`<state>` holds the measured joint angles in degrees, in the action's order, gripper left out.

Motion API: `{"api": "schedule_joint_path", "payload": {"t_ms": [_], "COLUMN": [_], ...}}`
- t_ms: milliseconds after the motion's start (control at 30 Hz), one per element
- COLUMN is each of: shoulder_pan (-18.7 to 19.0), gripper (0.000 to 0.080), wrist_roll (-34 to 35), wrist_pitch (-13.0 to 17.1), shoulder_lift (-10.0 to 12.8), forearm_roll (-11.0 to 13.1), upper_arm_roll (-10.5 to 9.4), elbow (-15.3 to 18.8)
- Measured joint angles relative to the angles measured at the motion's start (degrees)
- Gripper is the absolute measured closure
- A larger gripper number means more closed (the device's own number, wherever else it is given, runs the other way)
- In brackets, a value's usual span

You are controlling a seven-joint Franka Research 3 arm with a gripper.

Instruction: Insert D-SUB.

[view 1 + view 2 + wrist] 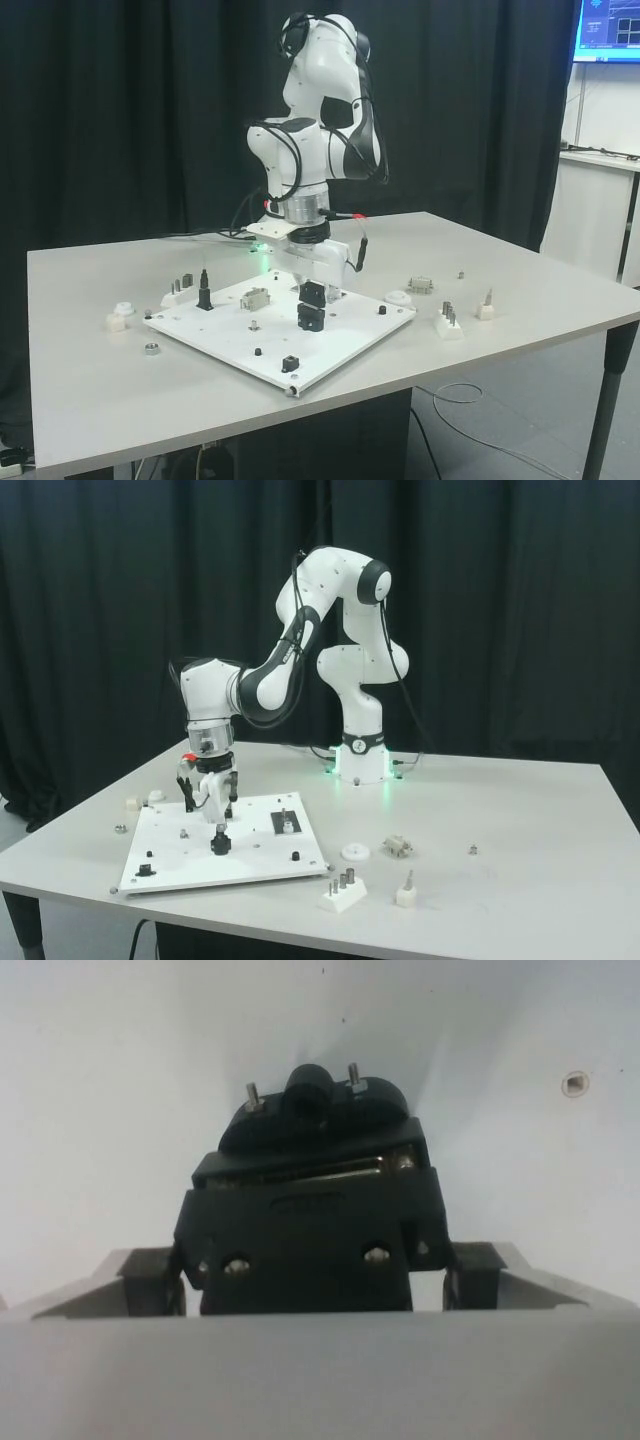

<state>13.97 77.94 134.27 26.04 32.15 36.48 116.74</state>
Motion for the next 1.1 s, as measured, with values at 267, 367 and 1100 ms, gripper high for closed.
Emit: {"api": "schedule_joint_path", "payload": {"t_ms": [267,367,1100], "shoulder_pan": [0.0,-0.1,-0.4], "gripper": [0.0234,0.0234,0.0234], "wrist_roll": [-0.4,-0.7,-1.2], "wrist_pitch": [0.0,0.0,0.3], "shoulder_lift": [0.0,0.0,-0.1], "forearm_roll": [0.1,0.1,0.8], "upper_arm_roll": [0.0,0.0,0.45], "elbow": [0.0,0.0,0.3]}}
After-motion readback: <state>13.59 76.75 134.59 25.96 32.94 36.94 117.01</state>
